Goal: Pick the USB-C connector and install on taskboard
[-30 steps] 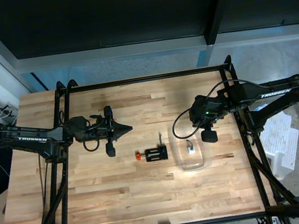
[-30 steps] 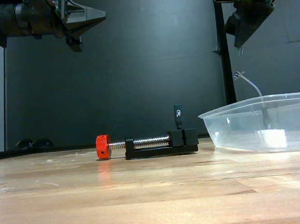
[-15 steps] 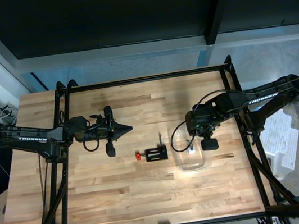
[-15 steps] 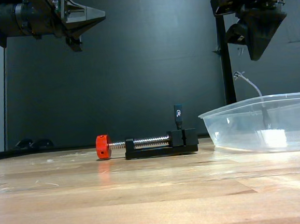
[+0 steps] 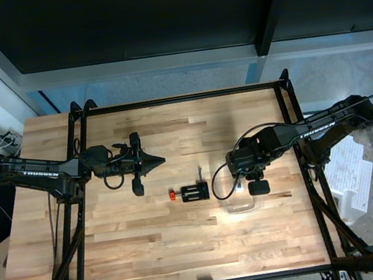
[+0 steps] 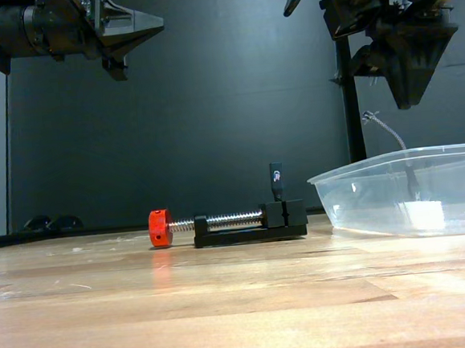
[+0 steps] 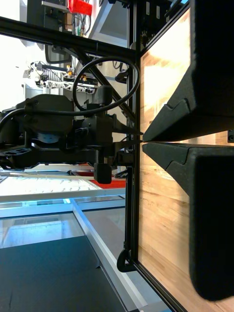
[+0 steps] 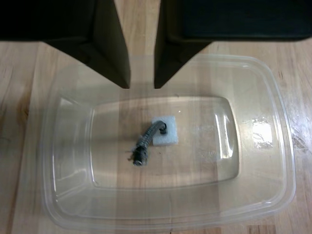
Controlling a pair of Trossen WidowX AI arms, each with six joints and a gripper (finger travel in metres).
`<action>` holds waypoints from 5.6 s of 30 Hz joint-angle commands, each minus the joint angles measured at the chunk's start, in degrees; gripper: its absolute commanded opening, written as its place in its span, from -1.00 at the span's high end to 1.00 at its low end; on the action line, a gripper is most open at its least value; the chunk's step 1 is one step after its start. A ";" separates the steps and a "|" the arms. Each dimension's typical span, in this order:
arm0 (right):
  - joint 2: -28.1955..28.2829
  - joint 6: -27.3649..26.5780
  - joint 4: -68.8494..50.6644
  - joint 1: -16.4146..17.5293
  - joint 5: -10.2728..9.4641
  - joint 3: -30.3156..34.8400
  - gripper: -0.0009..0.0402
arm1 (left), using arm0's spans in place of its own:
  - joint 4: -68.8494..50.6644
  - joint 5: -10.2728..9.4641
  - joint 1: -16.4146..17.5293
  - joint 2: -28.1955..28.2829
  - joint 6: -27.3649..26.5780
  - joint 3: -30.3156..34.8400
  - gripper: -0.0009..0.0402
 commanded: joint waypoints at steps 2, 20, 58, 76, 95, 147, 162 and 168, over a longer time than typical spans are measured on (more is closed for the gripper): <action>1.60 0.74 0.46 0.42 0.09 -0.04 0.33 | 0.02 0.00 0.00 0.02 0.00 0.00 0.96; 7.21 2.32 5.57 1.70 1.53 -1.05 0.04 | 0.02 0.00 0.00 0.02 0.00 0.00 0.96; 7.37 2.43 14.60 2.86 2.97 -8.11 0.04 | 0.02 0.00 0.00 0.02 0.00 0.00 0.96; 8.96 1.86 17.81 2.86 2.99 -10.36 0.04 | 0.00 0.00 0.02 0.02 0.00 0.00 0.96; 8.96 2.19 19.69 3.08 2.75 -11.43 0.30 | 0.02 0.00 0.00 0.02 0.00 0.00 0.96; 4.15 2.69 17.70 3.08 1.46 -11.02 0.96 | 0.02 0.00 0.02 0.02 0.00 0.00 0.96; 0.37 2.91 4.50 3.04 1.53 -1.05 0.96 | 0.02 0.00 0.00 0.02 0.00 0.00 0.96; 0.35 3.28 2.78 3.02 1.55 1.55 0.96 | 0.02 0.00 0.02 0.02 0.00 0.00 0.96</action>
